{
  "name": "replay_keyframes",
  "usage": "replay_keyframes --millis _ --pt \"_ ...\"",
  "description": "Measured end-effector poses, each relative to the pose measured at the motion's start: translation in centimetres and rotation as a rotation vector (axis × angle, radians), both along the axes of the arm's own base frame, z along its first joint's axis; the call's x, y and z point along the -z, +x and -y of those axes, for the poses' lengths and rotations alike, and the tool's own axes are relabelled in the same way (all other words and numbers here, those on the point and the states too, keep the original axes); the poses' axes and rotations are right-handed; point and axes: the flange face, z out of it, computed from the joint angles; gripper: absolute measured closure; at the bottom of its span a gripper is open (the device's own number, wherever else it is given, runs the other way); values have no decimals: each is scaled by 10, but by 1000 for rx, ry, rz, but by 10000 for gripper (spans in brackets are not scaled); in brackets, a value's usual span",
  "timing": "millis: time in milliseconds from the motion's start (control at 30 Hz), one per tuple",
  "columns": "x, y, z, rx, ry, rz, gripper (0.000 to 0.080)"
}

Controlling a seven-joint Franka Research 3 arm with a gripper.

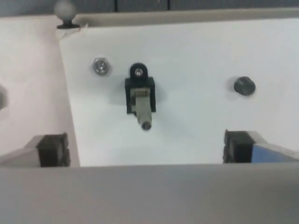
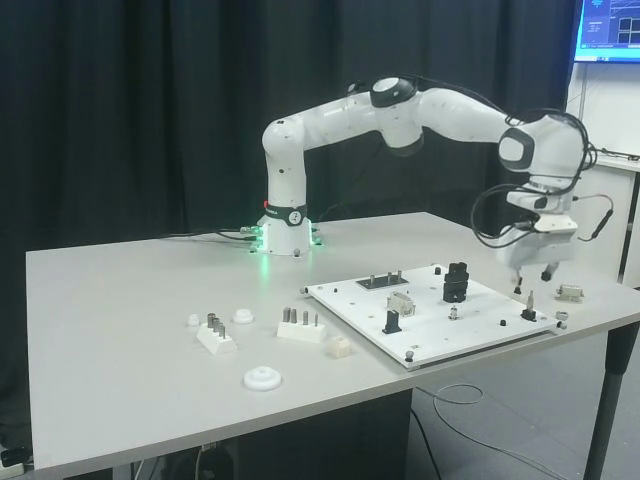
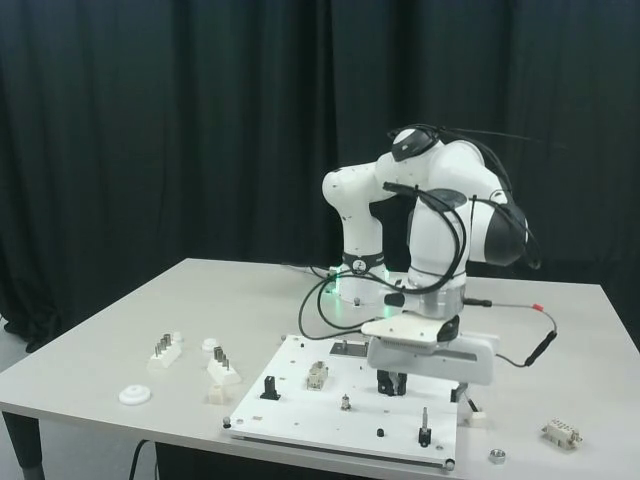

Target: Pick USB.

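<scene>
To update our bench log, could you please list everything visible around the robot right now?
Table: one, grey, bearing everything.
Board: one, white, on the table below the gripper.
USB plug: one, grey, upright in a black holder on the board.
Pin blocks: two, white, on the table beside the board.
Disc: one, white, near the table's edge.
Connector: one, grey, on the table off the board.
Curtain: black, behind.
Arm: one, white, bolted to the table.
Gripper: one, open, above the USB plug.
</scene>
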Motion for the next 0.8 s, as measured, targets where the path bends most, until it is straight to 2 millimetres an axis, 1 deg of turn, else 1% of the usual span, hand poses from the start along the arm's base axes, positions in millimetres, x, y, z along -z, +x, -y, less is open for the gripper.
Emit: replay_keyframes --millis 33,200,233,333,633,800 --pt "-3 0 0 0 2 -2 45" --pt "-15 -1 -1 -2 6 -8 45" --pt "-17 -2 -1 -3 5 -10 14" --pt "-20 -2 -3 -5 3 -11 14" --pt "-23 -3 -6 -15 4 -17 3" --pt "-23 -4 -7 -55 7 -29 3"
